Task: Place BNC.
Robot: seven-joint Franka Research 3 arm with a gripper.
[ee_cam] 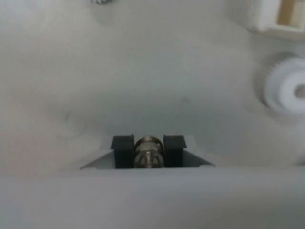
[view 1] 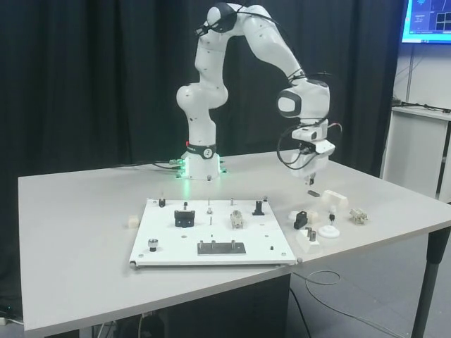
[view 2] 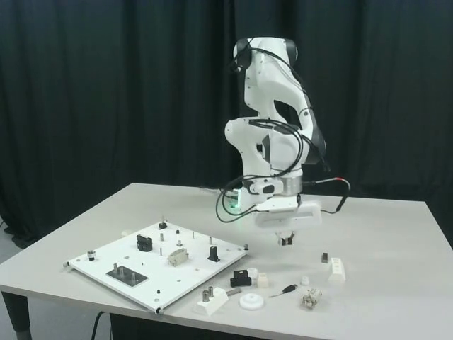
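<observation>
My gripper [ee_cam: 149,151] is shut on the BNC connector [ee_cam: 148,153], a small metal barrel held between the two black fingertips [ee_cam: 123,150]. In the first room view the gripper [view 1: 309,181] hangs above the grey table, to the right of the white board [view 1: 211,231] and above the loose parts. The second room view shows the gripper [view 2: 285,241] in the air over the table, behind the parts, with the board [view 2: 157,258] off to its left.
Loose parts lie beside the board: a white gear [ee_cam: 288,88], a white block [ee_cam: 276,16], a black part [view 1: 301,218], a white gear [view 2: 251,301] and a white block [view 2: 337,270]. The board carries several small fixtures.
</observation>
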